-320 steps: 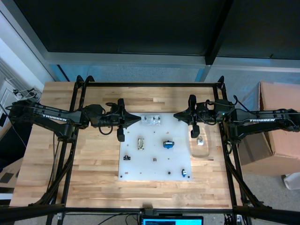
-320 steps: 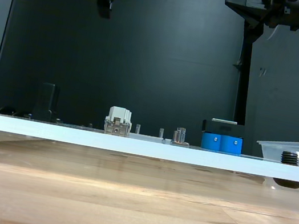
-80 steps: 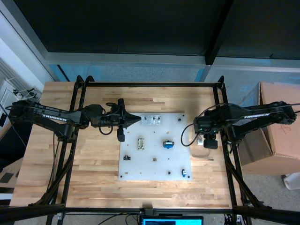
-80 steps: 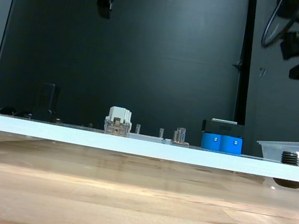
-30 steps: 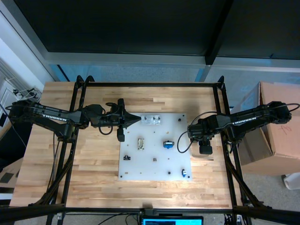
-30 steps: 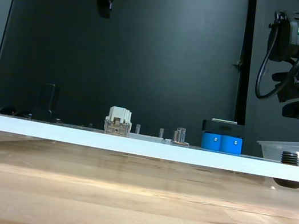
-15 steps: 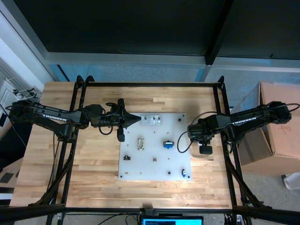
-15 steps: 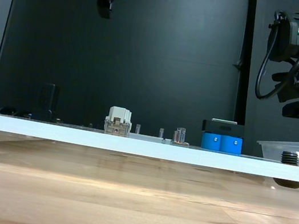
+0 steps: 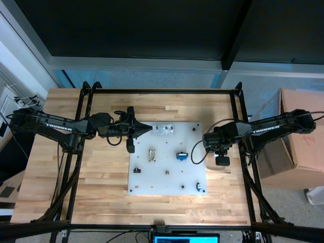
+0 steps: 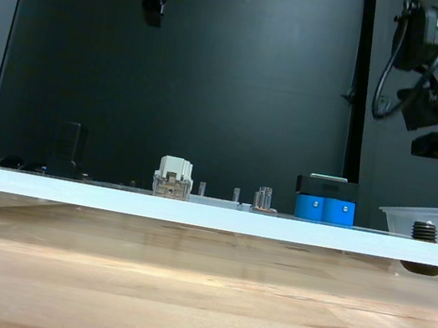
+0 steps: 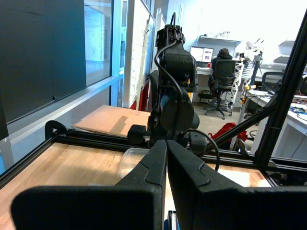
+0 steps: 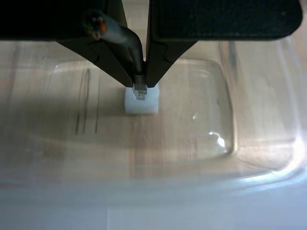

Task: Pick the RJ45 connector and install on the taskboard

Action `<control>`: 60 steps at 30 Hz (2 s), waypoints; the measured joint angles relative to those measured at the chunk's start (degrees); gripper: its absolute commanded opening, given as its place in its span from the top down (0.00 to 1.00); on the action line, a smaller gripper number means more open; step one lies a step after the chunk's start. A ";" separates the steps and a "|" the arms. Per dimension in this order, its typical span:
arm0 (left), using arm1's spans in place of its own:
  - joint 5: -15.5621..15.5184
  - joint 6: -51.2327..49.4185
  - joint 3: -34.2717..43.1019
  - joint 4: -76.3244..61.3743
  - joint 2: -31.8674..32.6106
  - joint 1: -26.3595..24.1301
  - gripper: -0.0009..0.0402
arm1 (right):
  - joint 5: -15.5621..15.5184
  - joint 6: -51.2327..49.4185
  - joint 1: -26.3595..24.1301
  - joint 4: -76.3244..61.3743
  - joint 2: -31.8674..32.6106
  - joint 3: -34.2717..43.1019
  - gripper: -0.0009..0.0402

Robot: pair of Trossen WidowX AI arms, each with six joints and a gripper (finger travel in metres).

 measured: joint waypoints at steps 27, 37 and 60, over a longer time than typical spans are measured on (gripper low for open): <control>-0.02 0.02 0.00 0.00 0.00 0.00 0.98 | 3.48 19.98 18.45 -3.76 11.19 22.27 0.98; -0.02 0.02 0.00 0.00 0.00 0.02 0.98 | 3.48 22.97 25.00 -3.37 18.60 30.99 0.98; -0.02 0.02 0.00 0.00 -0.02 0.00 0.98 | 3.41 23.80 29.62 -3.19 27.87 36.33 0.98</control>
